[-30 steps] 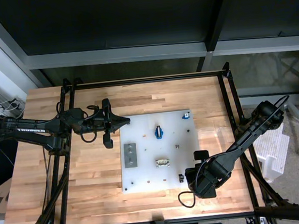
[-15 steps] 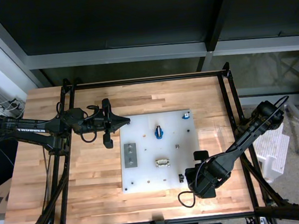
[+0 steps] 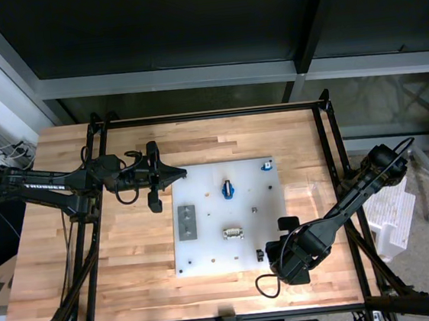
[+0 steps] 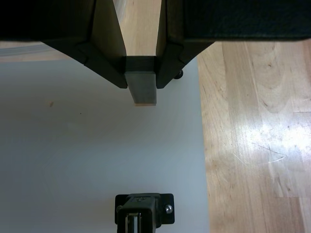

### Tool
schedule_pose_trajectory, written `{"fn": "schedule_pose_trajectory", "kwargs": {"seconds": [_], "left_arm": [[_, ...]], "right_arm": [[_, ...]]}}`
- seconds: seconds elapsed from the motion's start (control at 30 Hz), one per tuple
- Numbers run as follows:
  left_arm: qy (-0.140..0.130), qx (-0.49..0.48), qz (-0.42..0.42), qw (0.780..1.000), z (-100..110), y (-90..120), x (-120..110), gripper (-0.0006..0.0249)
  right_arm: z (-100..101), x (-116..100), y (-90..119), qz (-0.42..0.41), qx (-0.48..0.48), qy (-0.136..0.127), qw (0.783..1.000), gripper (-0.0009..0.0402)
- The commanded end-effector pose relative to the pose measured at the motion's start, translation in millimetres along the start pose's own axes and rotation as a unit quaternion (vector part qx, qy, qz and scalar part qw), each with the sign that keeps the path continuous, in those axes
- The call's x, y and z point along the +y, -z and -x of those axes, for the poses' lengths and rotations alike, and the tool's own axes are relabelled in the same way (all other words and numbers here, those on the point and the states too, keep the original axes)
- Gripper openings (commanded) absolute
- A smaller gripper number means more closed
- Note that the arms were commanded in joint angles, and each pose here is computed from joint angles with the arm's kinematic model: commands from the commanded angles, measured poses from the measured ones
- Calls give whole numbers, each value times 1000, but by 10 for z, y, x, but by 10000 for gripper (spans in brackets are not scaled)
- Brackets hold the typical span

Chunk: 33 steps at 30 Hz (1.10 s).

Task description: Pick the 16mm bar and install on taskboard

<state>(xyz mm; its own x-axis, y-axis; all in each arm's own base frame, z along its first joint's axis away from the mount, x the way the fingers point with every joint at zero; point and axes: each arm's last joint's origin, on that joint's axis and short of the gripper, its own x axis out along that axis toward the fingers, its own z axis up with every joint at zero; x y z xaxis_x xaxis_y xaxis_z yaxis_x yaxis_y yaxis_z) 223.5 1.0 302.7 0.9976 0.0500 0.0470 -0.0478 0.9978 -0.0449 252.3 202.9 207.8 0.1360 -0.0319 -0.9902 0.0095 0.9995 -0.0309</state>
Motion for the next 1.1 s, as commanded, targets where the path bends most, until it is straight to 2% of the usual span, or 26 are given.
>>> {"fn": "schedule_pose_trajectory", "kwargs": {"seconds": [0.03,1.1], "left_arm": [[0,0,0,1000,-1,0,1,0],[0,0,0,1000,-1,0,1,0]], "right_arm": [[-8,-3,6,0,1,1,1000,8],[-9,4,-10,-1,-9,0,1000,8]]}}
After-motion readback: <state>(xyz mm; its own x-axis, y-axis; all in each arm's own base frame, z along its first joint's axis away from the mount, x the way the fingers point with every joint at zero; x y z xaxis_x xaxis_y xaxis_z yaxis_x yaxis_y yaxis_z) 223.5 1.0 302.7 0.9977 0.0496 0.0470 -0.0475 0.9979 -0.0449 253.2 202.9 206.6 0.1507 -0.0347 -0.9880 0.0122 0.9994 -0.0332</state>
